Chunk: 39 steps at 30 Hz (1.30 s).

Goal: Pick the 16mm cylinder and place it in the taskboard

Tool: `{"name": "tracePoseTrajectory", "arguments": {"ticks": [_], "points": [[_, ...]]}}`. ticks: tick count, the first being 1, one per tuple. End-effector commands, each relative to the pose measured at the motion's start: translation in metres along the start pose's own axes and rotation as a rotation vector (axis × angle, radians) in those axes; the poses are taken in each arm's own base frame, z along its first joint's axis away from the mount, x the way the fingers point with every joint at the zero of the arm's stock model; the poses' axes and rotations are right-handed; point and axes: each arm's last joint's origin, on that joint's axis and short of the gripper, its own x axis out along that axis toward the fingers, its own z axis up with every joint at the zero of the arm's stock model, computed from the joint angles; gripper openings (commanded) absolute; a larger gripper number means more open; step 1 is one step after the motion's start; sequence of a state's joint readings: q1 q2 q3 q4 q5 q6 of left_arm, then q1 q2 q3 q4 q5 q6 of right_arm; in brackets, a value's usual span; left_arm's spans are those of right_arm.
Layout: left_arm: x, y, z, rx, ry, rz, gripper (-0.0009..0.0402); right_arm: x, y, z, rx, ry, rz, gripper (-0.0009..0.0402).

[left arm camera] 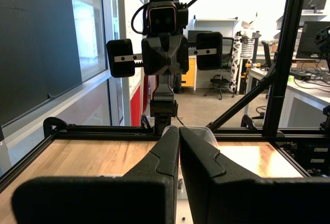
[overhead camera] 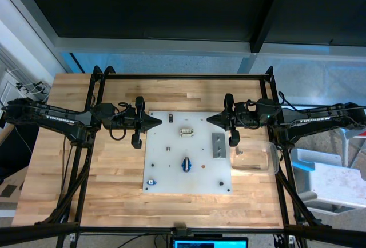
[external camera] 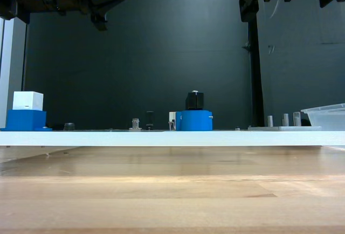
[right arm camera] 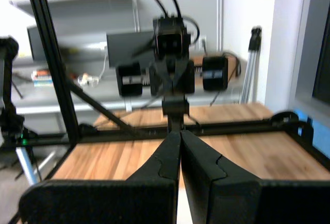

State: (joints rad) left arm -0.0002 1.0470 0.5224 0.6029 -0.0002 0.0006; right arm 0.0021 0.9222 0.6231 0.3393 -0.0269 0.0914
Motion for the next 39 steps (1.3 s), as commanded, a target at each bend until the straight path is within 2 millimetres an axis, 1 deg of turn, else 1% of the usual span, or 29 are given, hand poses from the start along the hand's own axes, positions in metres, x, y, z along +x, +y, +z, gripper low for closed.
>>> {"name": "tracePoseTrajectory", "arguments": {"ticks": [1,6,11,18,28,35,39], "points": [[0.000,0.000,0.000,0.000,0.000,0.000,0.0000,0.001,0.001,0.005,-0.003,0.084,-0.002,0.0000],[0.000,0.000,0.000,0.000,0.000,0.000,0.0000,0.000,0.005,0.015,-0.005,0.171,0.002,0.0000],[0.000,0.000,0.000,0.000,0.000,0.000,0.0000,-0.005,0.005,0.017,-0.038,0.330,-0.004,0.0000],[0.000,0.000,0.000,0.000,0.000,0.000,0.0000,-0.015,0.007,0.021,-0.033,0.534,-0.014,0.0000],[0.000,0.000,0.000,0.000,0.000,0.000,0.0000,-0.031,0.008,0.020,0.002,0.750,-0.037,0.0000],[0.000,0.000,0.000,0.000,0.000,0.000,0.0000,-0.040,0.008,0.012,0.063,0.870,-0.078,0.0000],[0.000,0.000,0.000,0.000,0.000,0.000,0.0000,-0.044,0.011,0.009,0.085,0.929,-0.083,0.0000]]}}
